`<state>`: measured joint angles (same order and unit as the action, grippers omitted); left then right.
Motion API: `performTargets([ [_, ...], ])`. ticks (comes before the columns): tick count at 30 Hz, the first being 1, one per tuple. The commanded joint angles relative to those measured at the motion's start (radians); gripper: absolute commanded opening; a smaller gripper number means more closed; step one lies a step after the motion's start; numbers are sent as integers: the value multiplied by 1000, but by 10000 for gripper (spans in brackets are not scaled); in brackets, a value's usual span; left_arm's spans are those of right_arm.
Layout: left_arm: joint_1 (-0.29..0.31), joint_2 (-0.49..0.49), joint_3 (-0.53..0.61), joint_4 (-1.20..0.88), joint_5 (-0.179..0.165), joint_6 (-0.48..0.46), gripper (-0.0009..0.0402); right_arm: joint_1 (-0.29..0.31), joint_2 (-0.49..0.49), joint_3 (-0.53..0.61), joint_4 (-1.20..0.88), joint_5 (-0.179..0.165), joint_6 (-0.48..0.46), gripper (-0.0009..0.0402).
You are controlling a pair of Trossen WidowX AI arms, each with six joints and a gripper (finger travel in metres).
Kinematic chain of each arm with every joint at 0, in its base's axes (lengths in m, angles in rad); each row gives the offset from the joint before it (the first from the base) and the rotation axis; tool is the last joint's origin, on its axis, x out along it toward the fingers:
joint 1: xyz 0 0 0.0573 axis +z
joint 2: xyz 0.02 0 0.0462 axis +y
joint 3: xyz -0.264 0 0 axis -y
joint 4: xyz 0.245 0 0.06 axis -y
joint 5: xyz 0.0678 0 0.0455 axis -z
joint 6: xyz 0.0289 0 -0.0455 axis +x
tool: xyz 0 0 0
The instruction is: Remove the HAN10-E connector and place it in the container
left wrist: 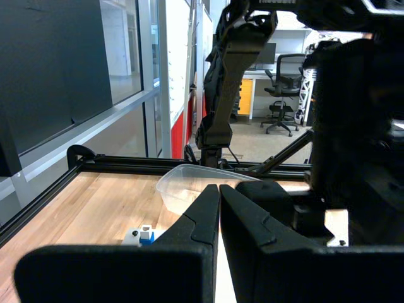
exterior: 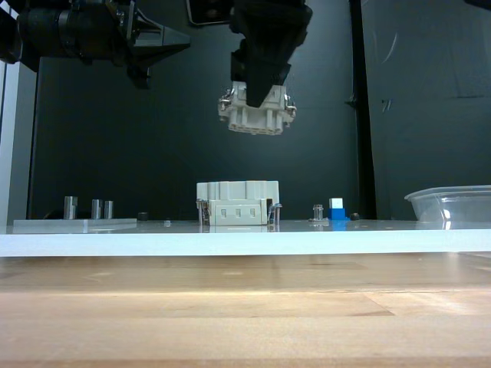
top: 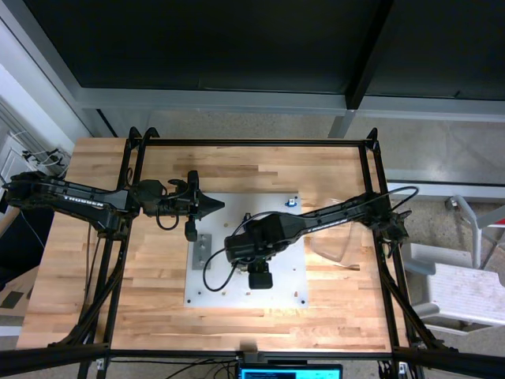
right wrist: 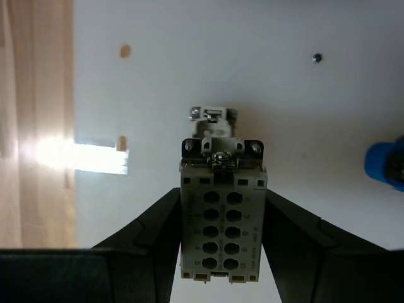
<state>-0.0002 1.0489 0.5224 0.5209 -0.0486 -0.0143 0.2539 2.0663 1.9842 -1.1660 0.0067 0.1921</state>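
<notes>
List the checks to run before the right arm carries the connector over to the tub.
1. Grip: right gripper shut on the HAN10-E connector, a finger on each side: ok.
2. Separation: the connector hangs clear above the housing on the white board: ok.
3. Target: the container sits open-topped by the board's right edge: ok.
4. Path: only the blue knob stands between, well below the connector: ok.
5. Left gripper shut, raised over the board's far left corner, away from that path: ok.
6. Container empty: cannot tell.
</notes>
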Motion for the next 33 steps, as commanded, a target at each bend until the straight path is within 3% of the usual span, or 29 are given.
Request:
performTargets([
  [1,0,0,0,0,0,0,0,-1,-63,-85,34,1,0,84],
  [19,0,0,0,0,0,0,0,-4,-383,-514,113,2,21,84],
  [33,0,0,0,0,0,0,0,-4,-616,-809,136,2,92,84],
])
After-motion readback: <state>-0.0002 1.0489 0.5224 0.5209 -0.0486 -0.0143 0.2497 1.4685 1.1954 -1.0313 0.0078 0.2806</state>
